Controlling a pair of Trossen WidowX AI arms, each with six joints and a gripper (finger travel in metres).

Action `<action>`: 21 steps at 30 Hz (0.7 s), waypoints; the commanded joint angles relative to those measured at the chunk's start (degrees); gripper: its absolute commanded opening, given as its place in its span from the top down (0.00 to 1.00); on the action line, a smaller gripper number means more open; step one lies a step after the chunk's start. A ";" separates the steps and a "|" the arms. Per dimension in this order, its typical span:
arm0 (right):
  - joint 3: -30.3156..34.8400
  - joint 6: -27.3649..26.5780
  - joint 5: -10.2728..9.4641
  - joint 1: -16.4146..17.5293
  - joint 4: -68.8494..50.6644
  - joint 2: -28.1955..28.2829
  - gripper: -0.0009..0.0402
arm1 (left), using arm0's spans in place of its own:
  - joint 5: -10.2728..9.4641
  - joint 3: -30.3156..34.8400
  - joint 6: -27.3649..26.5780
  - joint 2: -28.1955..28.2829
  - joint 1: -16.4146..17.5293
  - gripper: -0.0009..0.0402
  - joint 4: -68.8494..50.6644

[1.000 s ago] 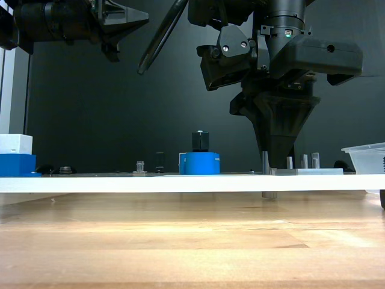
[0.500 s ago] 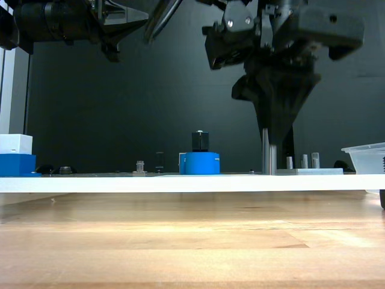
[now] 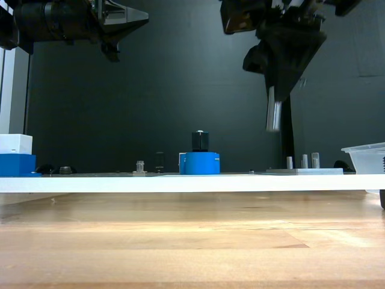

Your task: Pick the 16mm cylinder and place it in the container

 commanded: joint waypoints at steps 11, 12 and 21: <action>-12.00 11.06 2.54 0.22 1.57 -13.05 0.95 | 0.02 0.02 0.02 0.00 0.00 0.98 0.00; -13.11 12.02 2.56 0.33 1.73 -13.99 0.95 | 0.02 0.02 0.00 0.00 0.02 0.98 0.02; -22.99 18.23 2.49 1.05 3.82 -22.14 0.95 | 0.02 0.02 0.00 0.00 0.00 0.98 0.02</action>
